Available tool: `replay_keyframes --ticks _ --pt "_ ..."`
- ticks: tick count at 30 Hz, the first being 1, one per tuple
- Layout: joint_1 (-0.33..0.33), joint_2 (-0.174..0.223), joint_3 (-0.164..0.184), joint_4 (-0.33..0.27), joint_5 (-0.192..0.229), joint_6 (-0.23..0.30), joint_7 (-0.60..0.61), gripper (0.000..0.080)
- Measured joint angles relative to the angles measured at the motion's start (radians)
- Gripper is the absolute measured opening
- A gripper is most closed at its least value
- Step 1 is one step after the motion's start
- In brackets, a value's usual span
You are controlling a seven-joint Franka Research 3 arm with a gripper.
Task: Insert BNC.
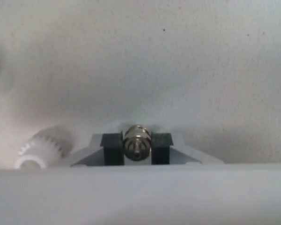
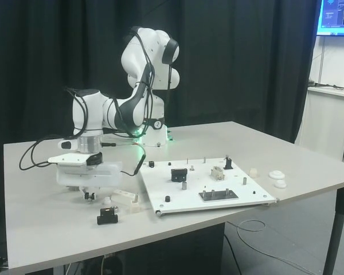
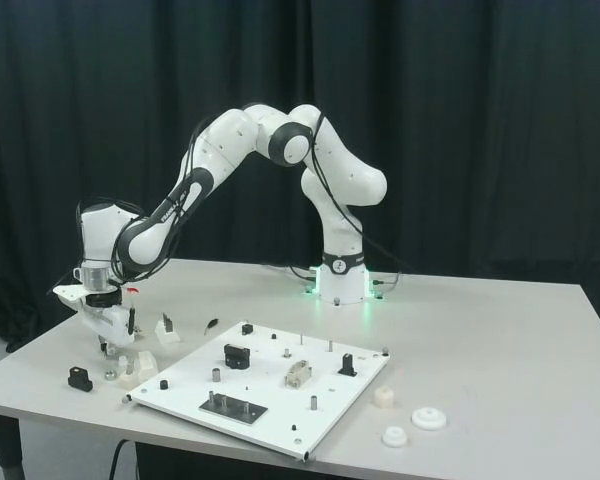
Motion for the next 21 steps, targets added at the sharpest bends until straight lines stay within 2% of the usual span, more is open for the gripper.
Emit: replay_keyframes --ticks 21 --pt "0.001 -0.024 -0.004 0.0 0.0 -0.018 -0.02 0.012"
